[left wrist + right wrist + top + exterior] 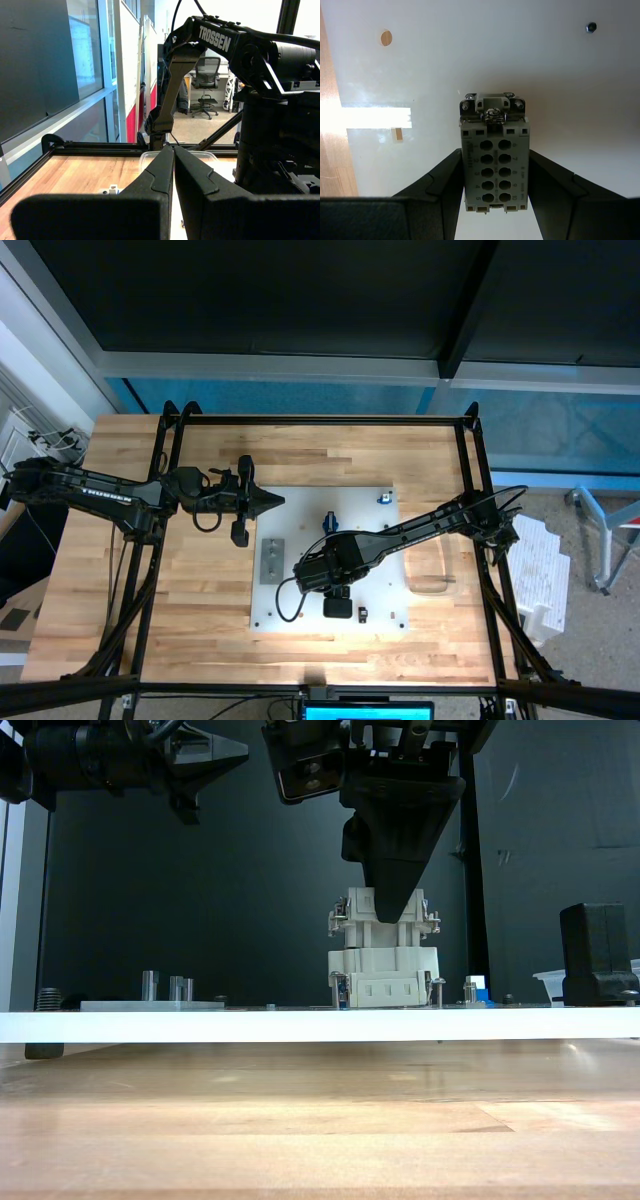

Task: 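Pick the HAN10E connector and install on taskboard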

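my right gripper (390,908) clamped on HAN10E connector (494,162), atop beige socket (383,978) on taskboard (300,618) | my left gripper (272,500) pinched shut, empty, parked aloft over the board's left edge | risk: tilted push jams pins, or connector slips in my grip

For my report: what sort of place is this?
Probably a robotics lab: framed wooden table, taskboard, office chair beyond. Right gripper holds the connector on the taskboard; left gripper hangs shut above its far left corner.

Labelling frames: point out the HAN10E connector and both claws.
HAN10E connector (494,165): right wrist view, pin-hole face.
Right claw (390,905): low view, tip, gripping the connector's top.
Left claw (173,162): left wrist view, shut fingertip seam; raised, empty.
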Motion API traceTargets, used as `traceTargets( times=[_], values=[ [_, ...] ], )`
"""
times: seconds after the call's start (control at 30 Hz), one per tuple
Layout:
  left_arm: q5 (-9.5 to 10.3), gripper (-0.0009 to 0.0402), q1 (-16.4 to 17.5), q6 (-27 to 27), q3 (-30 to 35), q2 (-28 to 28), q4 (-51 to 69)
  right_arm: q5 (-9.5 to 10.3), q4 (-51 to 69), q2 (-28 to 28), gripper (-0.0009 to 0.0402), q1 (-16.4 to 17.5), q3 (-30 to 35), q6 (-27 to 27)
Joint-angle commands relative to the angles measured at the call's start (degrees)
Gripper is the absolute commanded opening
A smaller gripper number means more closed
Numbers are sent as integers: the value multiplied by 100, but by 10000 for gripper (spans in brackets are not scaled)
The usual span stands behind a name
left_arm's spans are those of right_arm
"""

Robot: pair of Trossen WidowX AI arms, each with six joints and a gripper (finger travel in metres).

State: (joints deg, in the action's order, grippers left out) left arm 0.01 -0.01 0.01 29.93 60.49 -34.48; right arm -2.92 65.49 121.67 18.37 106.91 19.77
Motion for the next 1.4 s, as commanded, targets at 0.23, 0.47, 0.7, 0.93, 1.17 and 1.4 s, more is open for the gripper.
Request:
traceTargets(
  times=[0.23,0.47,0.7,0.93,1.17,1.4],
  values=[
    [0,1,2,0,2,0,0,55,-52,70,4,-15,4,-120],
    [0,1,0,0,2,0,-2,101,-50,70,4,-39,-28,-122],
    [0,1,0,0,2,0,-2,98,-238,70,4,-55,-275,-120],
    [0,1,0,0,2,0,-2,98,-479,70,4,-66,-442,-79],
    [0,1,0,0,2,0,0,98,-476,70,4,-76,-459,-94],
    [0,1,0,0,2,0,-2,101,-463,68,4,-76,-459,-76]
  ],
)
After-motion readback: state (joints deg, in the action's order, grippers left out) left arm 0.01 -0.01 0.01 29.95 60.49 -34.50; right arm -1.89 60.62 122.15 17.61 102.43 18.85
